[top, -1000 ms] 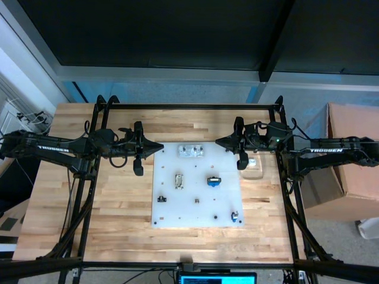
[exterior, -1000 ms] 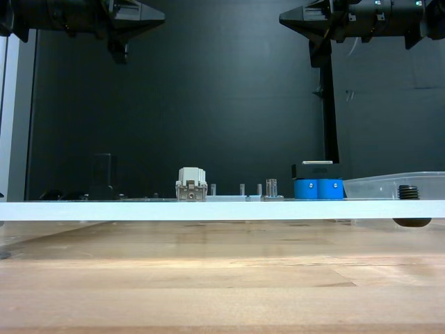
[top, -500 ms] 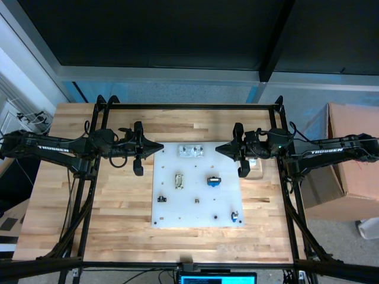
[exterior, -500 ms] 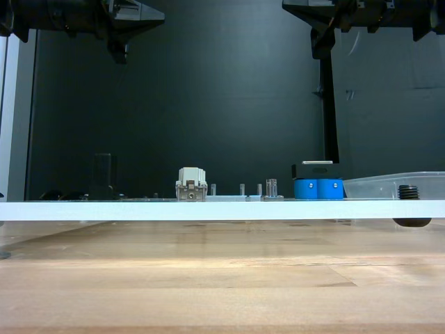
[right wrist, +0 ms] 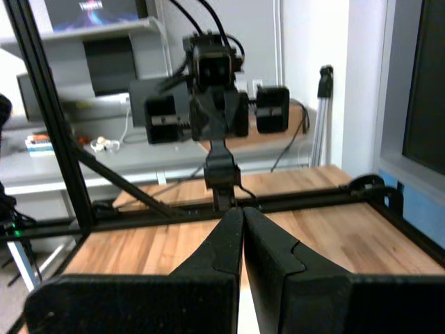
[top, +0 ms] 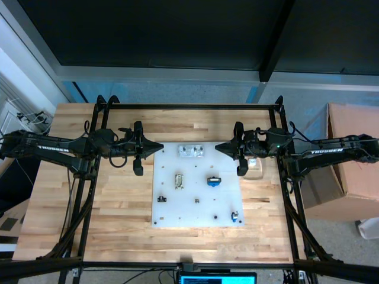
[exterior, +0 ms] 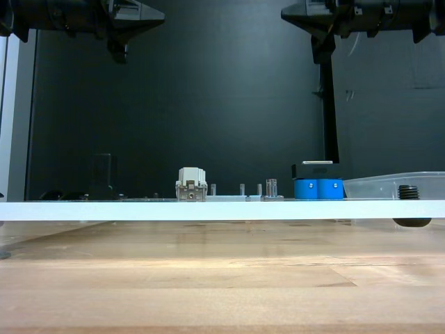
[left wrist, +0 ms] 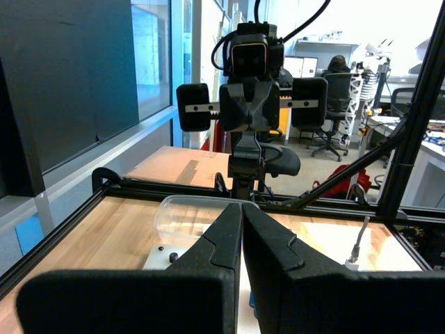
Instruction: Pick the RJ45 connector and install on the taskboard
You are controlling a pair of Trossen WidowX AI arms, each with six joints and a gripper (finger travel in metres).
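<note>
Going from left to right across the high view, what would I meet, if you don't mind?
Left gripper, shut → metal fixture on the taskboard → right gripper, shut → clear tray → cardboard box. I cannot tell where the RJ45 connector is.

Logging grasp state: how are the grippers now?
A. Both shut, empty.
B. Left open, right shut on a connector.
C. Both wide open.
A: left gripper, high by the board's left edge, and right gripper, high near its right edge, show jaws meeting with nothing between.
</note>
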